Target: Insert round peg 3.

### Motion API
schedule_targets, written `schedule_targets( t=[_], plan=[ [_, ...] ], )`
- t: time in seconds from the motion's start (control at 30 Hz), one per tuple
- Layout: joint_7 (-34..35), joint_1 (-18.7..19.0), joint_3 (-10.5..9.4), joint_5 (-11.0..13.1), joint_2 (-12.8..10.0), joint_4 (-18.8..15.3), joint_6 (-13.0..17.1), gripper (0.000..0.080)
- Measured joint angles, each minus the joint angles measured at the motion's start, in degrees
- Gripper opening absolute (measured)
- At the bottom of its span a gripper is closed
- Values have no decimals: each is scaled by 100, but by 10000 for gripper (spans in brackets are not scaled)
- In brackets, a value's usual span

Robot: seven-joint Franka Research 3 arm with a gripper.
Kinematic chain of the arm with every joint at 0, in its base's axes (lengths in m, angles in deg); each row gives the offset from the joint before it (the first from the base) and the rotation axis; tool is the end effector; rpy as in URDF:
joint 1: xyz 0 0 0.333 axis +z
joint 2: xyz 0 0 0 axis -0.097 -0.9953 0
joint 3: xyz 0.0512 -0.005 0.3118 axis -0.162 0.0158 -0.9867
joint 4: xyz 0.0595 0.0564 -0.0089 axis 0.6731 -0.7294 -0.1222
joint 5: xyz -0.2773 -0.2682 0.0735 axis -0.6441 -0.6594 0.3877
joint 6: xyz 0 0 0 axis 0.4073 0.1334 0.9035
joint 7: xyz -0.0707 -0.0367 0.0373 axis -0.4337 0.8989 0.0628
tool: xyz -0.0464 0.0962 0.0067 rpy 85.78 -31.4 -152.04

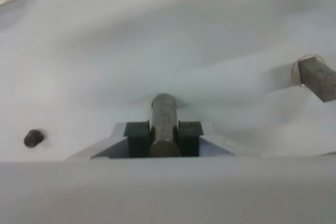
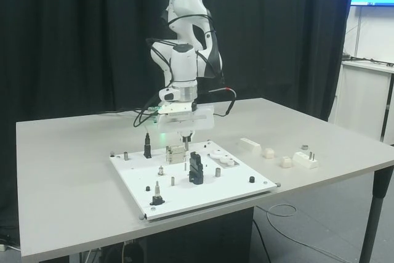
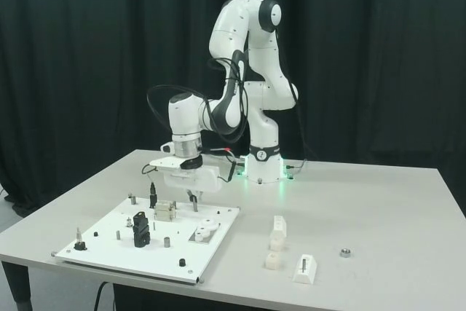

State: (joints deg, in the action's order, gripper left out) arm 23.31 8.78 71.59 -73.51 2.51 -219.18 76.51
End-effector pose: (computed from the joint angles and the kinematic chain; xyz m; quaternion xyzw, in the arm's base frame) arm 0.4216 -0.1604 0.2257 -0.8638 0.5025 0.0226 0.0285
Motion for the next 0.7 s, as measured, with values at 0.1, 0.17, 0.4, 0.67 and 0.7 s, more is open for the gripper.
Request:
schedule_targets(
  t=[0.1,0.17,0.4,0.67,0.7],
  plan=[
    [-59,9,0,73,-17,0,53,110],
    [-76,10,0,86,-18,-1,65,110],
    [-92,11,0,88,-18,-10,107,110],
    [-136,11,0,94,-16,-18,115,110],
    [-137,11,0,94,-16,-19,115,110]
  ],
)
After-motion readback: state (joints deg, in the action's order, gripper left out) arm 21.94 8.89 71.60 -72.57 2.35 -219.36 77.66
